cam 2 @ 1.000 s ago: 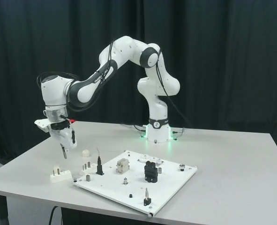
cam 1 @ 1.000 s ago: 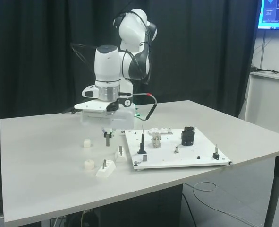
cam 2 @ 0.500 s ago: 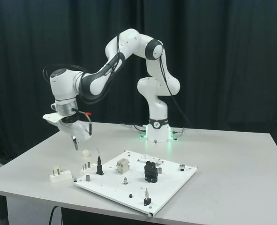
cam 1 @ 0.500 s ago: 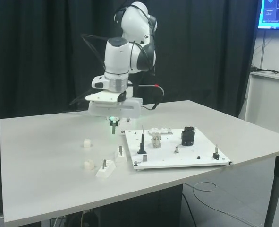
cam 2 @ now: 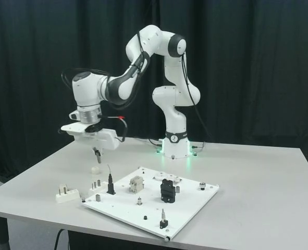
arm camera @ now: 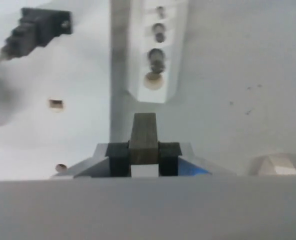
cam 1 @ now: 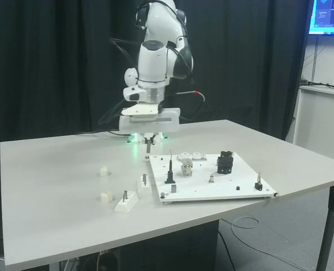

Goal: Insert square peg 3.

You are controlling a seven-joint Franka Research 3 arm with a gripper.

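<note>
Your gripper (arm camera: 143, 159) clamps the square peg (arm camera: 143, 132) upright, above the table just beside the white board (cam 1: 212, 175).

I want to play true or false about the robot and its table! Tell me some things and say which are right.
1. The gripper holds a square peg between its jaws. True.
2. The gripper is resting on the white board. False: it hangs in the air above the grey table.
3. The robot arm is black. False: it is white.
4. A black part stands on the white board. True.
5. Black curtains hang behind the table. True.
</note>
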